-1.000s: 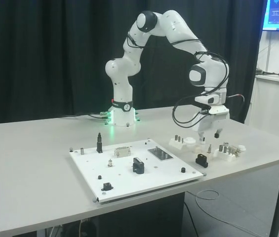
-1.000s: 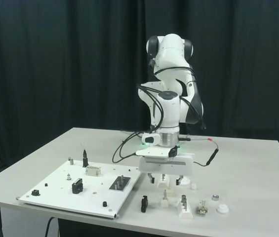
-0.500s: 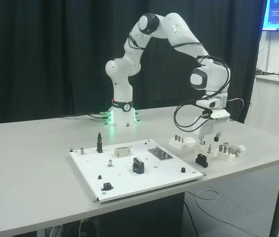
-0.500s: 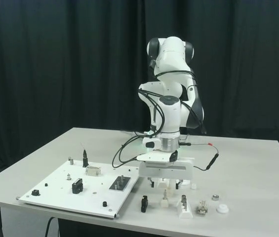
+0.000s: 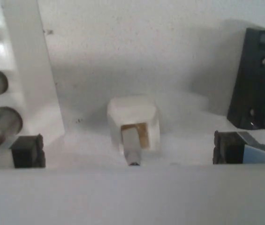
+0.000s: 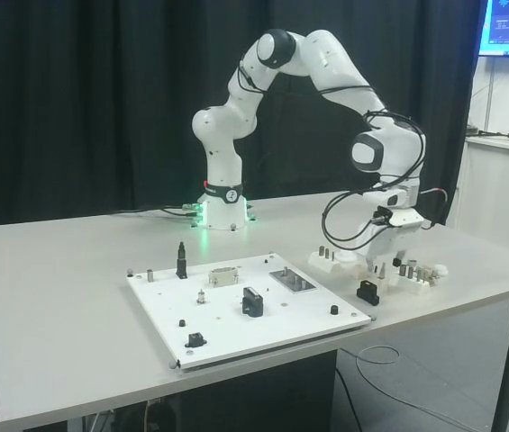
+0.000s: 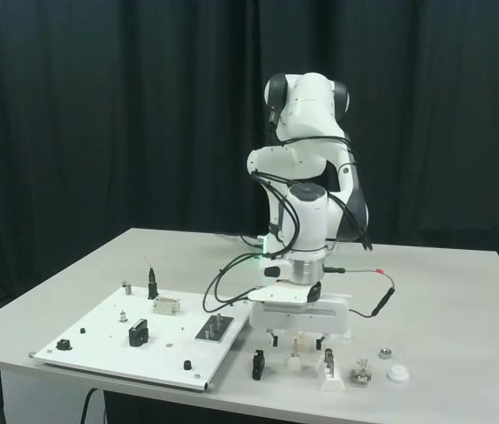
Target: Pick Ethernet.
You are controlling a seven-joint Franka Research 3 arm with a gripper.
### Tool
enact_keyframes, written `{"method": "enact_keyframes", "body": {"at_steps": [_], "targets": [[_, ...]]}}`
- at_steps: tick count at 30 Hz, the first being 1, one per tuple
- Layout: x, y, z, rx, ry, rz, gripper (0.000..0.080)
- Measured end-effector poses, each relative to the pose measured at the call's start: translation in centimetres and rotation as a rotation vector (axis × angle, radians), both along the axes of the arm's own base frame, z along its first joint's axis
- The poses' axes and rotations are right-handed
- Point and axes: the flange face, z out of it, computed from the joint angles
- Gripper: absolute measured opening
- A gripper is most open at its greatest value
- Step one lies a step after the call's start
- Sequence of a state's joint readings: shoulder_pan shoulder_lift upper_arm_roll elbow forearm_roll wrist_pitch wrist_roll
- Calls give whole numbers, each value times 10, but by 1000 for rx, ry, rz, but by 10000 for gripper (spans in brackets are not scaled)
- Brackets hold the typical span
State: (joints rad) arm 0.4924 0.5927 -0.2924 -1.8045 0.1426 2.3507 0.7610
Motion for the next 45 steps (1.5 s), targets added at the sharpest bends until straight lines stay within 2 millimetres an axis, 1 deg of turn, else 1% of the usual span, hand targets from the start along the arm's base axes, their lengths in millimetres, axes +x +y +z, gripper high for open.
{"method": "enact_keyframes", "body": {"at_steps": [8, 18, 43, 44, 45], "targets": [[2, 4, -6, -3, 4, 6, 800], [2, 3, -7, -3, 9, 5, 800], [4, -7, -6, -15, 17, 0, 800], [4, -7, -6, -16, 17, 0, 550], [5, -7, -5, -17, 17, 1, 550]]}}
